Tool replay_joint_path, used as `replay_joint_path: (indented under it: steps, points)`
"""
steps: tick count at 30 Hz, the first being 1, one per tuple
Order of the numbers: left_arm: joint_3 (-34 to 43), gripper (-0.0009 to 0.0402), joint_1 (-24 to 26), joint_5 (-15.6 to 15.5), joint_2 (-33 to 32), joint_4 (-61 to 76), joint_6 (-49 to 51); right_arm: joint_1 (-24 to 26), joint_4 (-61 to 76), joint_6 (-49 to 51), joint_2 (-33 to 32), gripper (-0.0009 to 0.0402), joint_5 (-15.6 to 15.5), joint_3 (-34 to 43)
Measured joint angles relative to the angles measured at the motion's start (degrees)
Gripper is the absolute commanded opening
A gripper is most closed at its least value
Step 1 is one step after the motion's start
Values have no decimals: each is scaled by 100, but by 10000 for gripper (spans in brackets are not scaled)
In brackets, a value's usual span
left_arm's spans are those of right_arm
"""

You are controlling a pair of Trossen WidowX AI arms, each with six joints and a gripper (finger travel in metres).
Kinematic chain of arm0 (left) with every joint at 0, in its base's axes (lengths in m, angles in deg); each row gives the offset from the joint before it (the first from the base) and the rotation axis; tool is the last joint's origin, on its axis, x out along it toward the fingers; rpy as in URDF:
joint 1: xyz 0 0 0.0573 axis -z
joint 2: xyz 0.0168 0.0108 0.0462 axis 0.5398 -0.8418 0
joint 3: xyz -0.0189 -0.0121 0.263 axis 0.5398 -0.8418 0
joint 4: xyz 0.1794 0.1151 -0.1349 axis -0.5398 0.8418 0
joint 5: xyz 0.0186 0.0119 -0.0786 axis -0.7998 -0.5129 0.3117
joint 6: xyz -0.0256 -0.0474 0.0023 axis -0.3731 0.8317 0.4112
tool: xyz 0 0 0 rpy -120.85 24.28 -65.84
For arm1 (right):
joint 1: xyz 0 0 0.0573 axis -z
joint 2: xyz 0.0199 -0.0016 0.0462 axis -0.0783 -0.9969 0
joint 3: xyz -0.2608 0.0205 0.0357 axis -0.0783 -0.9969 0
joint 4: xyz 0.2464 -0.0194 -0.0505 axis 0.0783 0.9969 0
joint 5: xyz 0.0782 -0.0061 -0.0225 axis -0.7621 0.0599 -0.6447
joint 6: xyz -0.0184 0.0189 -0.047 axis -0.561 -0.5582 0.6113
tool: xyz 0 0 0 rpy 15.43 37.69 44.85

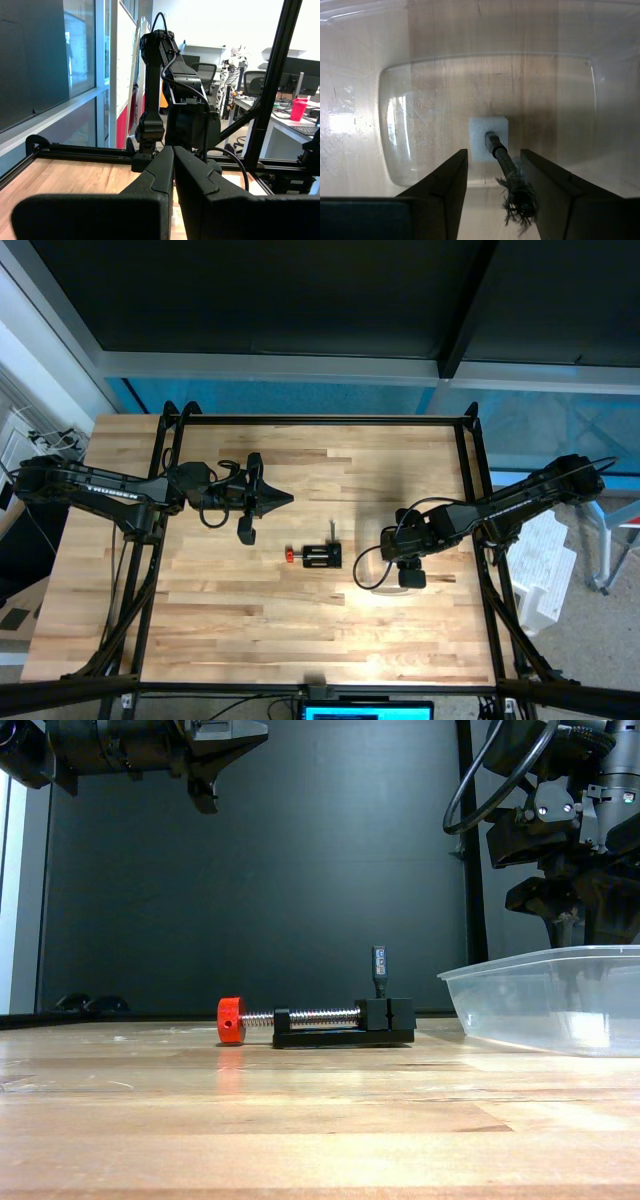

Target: Pick the usb-c connector and install on the hub

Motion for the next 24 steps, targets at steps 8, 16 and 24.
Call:
replay_joint_path:
  steps: [8, 16, 24]
  points:
    - [0, 0, 0, 0, 0, 0, 2, -4, 0, 116, 0, 73, 0, 0]
    - [0, 0, 0, 0, 0, 0, 0, -11, -2, 133, 0, -4, 0, 0]
    - [0, 0, 0, 0, 0, 0, 2, -26, 0, 114, 0, -1, -2, 0]
